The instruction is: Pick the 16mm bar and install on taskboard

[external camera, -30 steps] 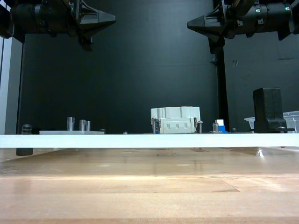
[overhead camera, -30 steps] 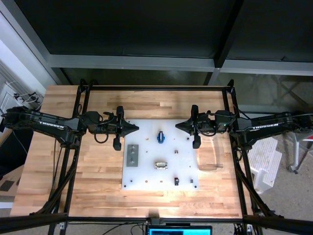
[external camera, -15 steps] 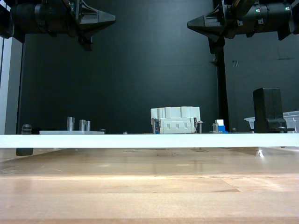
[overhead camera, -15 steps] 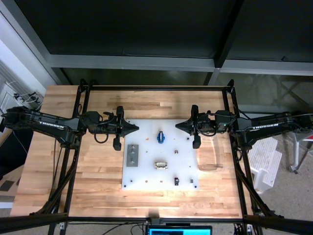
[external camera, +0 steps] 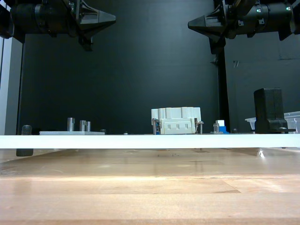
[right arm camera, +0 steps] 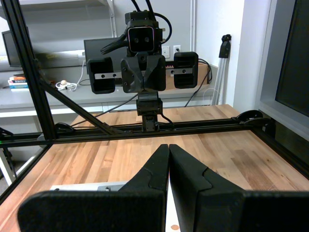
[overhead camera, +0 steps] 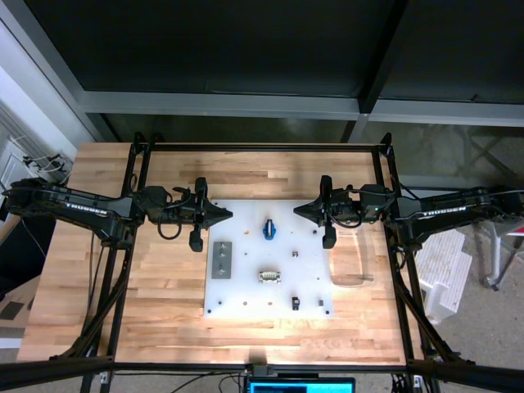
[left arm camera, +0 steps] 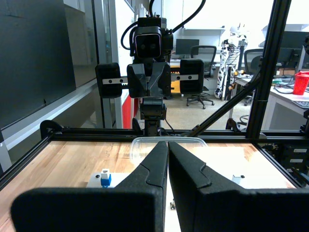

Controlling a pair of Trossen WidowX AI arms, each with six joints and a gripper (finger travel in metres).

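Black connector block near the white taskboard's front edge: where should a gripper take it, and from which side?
Grip the black connector block on its upright upper body, coming down from above: it stands tall on the white taskboard with flat sides and a wider foot. The right gripper, shut above the board's far right, looks nearer; the left gripper hovers shut over the far left.

The 16mm bar is too small to find; the low view crops left hand (external camera: 111, 19) and right hand (external camera: 191, 23).

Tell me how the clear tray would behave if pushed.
Clear tray: thin see-through plastic, so probably light and flexible; on the smooth table it would likely slide, not tip. Left gripper and right gripper hover shut above the taskboard.
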